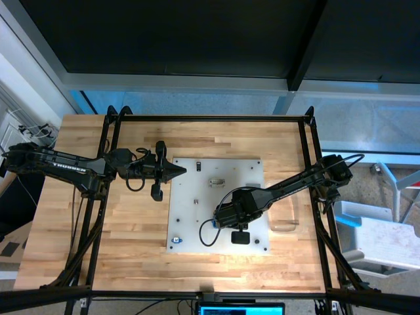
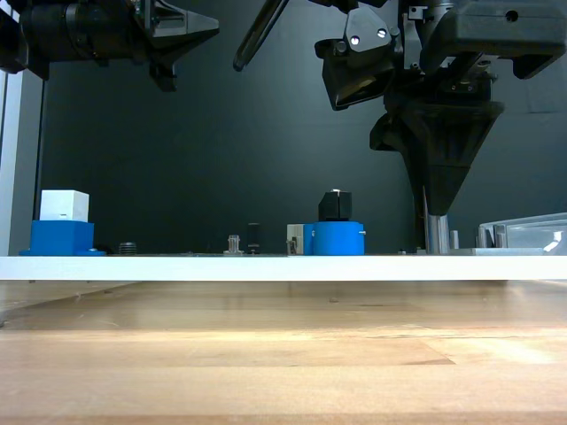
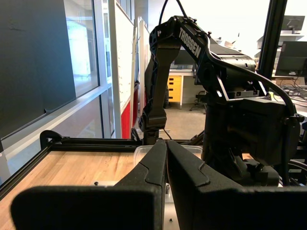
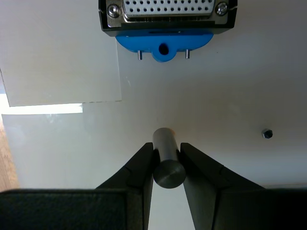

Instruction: Pick the 16mm cylinder and place it in the taskboard

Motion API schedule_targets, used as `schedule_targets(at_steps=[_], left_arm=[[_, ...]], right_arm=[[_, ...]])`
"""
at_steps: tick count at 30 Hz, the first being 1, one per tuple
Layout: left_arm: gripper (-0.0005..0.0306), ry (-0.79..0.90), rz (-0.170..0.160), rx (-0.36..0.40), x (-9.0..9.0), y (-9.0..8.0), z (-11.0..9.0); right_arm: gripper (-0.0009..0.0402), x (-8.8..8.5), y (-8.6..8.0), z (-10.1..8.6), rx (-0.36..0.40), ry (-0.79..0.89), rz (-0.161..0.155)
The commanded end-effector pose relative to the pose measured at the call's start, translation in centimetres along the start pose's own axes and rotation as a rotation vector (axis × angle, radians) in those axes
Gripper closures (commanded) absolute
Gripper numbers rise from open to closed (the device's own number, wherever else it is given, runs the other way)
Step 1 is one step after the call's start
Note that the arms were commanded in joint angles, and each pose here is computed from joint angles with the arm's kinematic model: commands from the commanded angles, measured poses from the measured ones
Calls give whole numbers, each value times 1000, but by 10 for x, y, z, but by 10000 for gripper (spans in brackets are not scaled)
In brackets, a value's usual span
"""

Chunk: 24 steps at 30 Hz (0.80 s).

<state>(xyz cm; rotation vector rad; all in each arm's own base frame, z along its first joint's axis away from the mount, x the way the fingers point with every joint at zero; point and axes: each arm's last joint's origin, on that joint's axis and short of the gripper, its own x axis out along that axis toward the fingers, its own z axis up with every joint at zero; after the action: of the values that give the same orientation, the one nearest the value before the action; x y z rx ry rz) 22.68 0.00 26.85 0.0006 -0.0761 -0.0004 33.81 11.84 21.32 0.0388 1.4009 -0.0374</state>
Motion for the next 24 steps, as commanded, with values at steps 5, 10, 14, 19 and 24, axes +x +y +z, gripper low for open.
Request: schedule_targets(at_steps=[5, 10, 14, 19, 24], left_arm=[[300, 0, 0, 0, 0, 0, 0], [300, 0, 0, 0, 0, 0, 0], [300, 0, 0, 0, 0, 0, 0], [300, 0, 0, 0, 0, 0, 0], [300, 0, 0, 0, 0, 0, 0]], right_arm=[[368, 0, 0, 0, -1, -1, -1], [368, 1, 0, -1, 0, 1, -4], [368, 2, 0, -1, 1, 3, -6], [368, 3, -1, -2, 0, 1, -12], [368, 3, -1, -1, -3, -6, -23]])
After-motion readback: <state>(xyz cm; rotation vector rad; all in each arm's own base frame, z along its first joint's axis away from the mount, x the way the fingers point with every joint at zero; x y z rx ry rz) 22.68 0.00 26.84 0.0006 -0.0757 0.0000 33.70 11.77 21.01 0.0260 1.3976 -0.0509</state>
